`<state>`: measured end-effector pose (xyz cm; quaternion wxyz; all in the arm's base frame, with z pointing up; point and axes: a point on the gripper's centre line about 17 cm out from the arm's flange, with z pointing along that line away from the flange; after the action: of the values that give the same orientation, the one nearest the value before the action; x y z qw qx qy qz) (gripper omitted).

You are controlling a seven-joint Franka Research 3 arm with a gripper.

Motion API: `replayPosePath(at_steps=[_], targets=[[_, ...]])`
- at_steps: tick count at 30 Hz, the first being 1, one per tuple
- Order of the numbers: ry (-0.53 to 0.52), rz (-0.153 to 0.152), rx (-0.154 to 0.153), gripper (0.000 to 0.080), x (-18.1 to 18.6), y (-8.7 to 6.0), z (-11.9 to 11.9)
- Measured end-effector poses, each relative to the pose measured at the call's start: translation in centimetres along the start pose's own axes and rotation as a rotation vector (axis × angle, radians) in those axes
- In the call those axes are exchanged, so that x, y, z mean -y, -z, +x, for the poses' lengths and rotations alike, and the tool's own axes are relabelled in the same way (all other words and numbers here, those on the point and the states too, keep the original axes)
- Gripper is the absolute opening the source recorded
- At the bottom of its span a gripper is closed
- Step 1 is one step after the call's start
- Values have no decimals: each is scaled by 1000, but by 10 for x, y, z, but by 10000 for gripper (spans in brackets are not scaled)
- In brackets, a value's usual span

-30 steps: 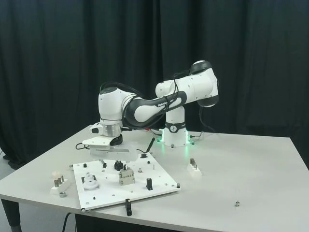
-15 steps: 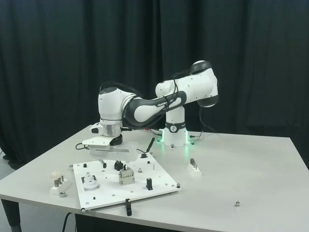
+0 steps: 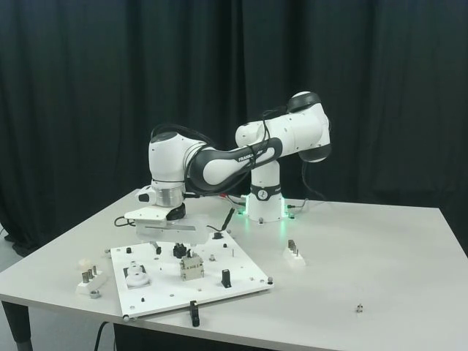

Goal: Insert waterproof.

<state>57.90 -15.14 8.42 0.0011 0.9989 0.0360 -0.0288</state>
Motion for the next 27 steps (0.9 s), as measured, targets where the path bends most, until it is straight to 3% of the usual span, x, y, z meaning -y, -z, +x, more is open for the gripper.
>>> replayPosePath(at_steps=[27], targets=[[8, 5, -3, 800, -1, -1, 0]])
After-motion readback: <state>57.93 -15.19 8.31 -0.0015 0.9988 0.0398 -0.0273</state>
